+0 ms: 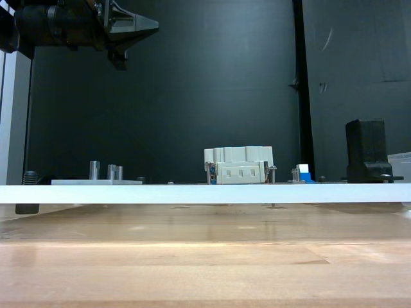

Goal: Pick the 16mm bar and install on taskboard

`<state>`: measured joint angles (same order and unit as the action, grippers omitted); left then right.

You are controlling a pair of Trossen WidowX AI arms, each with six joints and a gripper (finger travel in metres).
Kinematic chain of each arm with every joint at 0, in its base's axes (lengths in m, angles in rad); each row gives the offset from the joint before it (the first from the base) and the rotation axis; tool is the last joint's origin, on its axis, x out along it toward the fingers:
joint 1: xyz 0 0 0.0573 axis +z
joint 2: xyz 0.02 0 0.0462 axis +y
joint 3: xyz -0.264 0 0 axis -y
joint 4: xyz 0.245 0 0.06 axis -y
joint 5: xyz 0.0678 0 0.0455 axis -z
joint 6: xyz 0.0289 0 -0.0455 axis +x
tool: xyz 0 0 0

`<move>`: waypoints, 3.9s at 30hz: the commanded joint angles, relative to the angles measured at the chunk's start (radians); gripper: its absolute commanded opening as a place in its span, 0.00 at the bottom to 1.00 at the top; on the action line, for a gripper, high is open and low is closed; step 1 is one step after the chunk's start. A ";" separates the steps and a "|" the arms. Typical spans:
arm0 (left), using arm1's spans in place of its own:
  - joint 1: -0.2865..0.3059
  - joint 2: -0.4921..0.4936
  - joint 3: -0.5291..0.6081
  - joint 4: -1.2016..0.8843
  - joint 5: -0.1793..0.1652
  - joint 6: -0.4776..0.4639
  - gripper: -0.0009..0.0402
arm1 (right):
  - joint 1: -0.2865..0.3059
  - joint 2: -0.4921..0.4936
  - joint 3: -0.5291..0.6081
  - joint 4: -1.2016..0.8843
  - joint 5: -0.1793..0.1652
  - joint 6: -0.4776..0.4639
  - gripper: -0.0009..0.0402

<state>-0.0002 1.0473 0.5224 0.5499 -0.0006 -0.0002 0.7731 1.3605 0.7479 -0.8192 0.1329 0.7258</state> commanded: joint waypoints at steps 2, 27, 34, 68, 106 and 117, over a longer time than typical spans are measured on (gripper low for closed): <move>0.000 0.000 0.000 0.001 0.000 0.000 0.02 | 0.000 -0.001 0.001 0.000 -0.003 -0.001 0.45; 0.000 0.000 0.000 0.000 0.000 0.000 0.02 | 0.000 -0.002 0.001 0.000 -0.002 -0.005 0.10; 0.000 0.000 0.000 0.000 0.000 0.000 0.02 | 0.000 -0.013 0.005 -0.001 -0.003 -0.005 0.04; 0.000 0.000 0.000 0.000 0.000 0.000 0.02 | -0.011 0.017 0.325 -0.308 -0.002 -0.026 0.03; 0.000 0.000 0.000 0.000 0.000 0.000 0.02 | -0.076 0.383 0.668 -0.302 0.006 -0.045 0.03; 0.000 0.000 0.000 0.000 0.000 0.000 0.02 | -0.084 0.417 0.668 -0.290 0.007 -0.053 0.03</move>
<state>-0.0002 1.0470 0.5224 0.5503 -0.0010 -0.0006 0.6891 1.7725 1.4162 -1.1137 0.1402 0.6769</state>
